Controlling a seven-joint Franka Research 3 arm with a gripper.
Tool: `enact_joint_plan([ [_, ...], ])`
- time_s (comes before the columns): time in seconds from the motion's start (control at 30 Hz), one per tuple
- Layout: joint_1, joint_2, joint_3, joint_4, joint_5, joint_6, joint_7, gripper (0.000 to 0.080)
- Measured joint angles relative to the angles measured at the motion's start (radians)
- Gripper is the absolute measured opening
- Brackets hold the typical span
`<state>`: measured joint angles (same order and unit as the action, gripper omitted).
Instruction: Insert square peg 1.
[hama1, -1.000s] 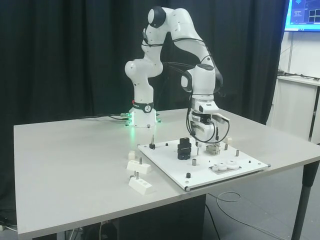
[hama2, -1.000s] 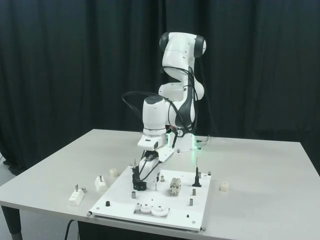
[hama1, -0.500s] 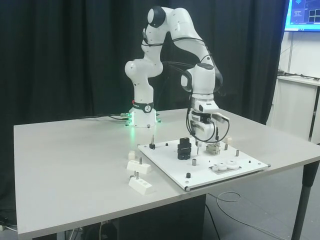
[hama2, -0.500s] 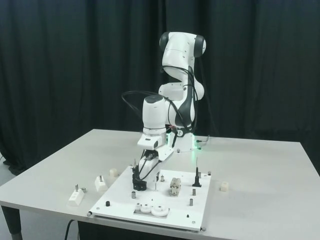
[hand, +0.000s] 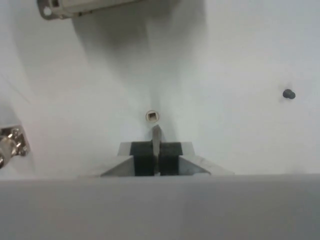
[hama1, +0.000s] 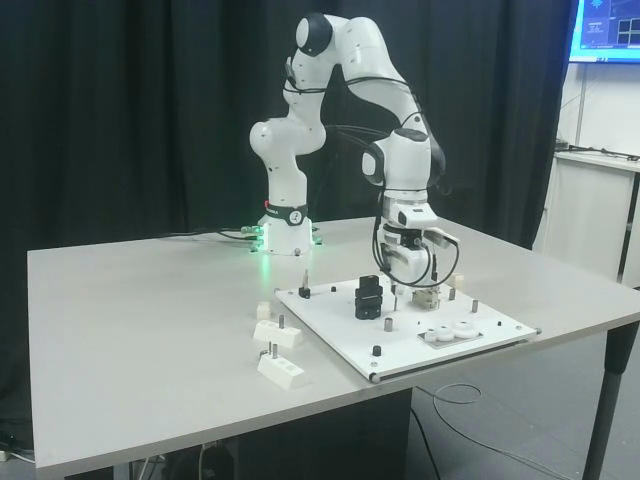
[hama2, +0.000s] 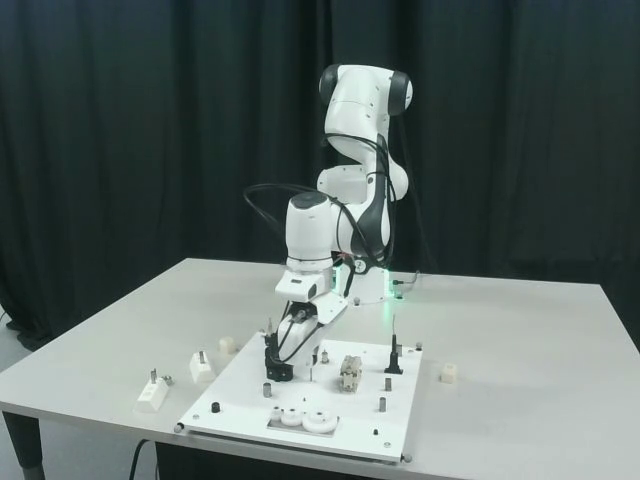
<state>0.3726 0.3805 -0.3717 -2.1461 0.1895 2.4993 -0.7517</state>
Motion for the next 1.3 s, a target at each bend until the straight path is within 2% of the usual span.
enact_joint_plan([
  [1.13, 0.002, -0.001, 0.003, 0.000, 0.000, -0.003, 0.014, 0.0021],
  [1.3, 0.003, -0.006, 0.003, 0.000, 0.000, -0.015, 0.014, 0.0021],
])
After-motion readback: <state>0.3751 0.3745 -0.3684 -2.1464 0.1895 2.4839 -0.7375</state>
